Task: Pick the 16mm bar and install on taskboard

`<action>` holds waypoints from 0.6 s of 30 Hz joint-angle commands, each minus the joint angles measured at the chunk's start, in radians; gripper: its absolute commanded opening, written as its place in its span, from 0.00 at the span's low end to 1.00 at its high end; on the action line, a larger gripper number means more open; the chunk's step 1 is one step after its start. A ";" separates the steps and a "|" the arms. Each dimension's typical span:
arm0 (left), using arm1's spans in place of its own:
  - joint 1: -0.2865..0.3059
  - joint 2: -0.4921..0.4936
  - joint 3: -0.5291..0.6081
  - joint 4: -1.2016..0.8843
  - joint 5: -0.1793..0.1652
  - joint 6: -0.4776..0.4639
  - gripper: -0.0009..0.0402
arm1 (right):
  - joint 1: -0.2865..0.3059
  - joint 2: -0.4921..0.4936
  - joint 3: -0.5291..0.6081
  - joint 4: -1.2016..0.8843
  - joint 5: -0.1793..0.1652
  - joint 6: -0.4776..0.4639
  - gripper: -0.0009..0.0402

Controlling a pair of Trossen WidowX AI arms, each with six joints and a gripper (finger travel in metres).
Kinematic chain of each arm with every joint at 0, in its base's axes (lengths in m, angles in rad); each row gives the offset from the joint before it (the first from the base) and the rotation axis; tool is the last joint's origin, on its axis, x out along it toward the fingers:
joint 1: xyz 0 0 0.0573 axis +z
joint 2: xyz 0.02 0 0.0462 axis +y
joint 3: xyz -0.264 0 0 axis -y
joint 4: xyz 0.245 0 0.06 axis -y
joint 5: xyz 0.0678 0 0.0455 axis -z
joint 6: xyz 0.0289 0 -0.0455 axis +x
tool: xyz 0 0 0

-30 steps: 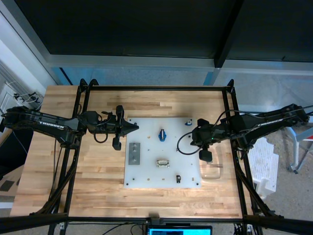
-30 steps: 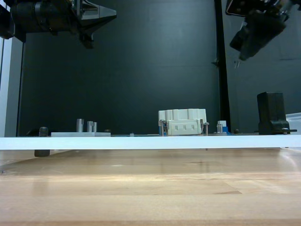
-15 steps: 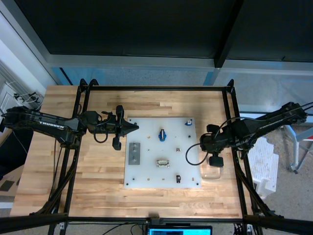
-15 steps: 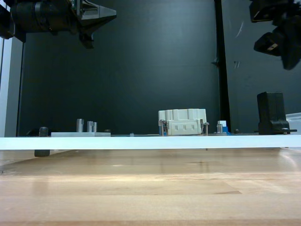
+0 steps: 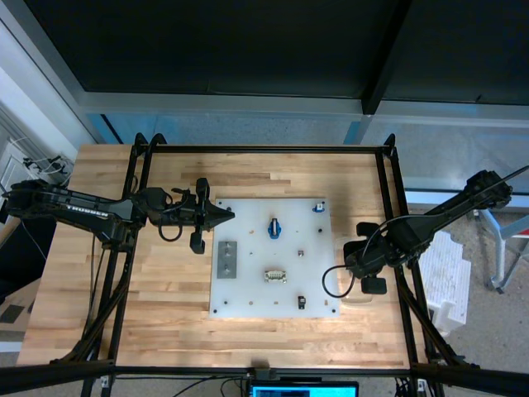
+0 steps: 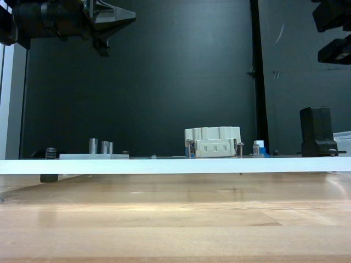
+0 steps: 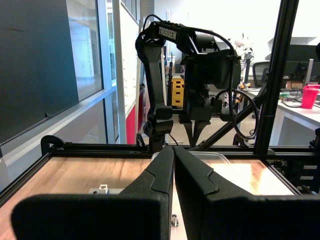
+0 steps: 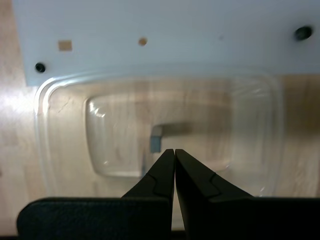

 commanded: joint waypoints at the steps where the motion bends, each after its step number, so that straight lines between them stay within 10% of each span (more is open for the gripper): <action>1: 0.000 0.000 0.000 0.000 0.000 0.000 0.02 | 0.001 0.014 0.000 -0.002 -0.016 0.010 0.07; 18: 0.000 0.000 0.000 0.000 0.000 0.000 0.02 | 0.036 0.053 -0.051 0.047 -0.012 0.012 0.46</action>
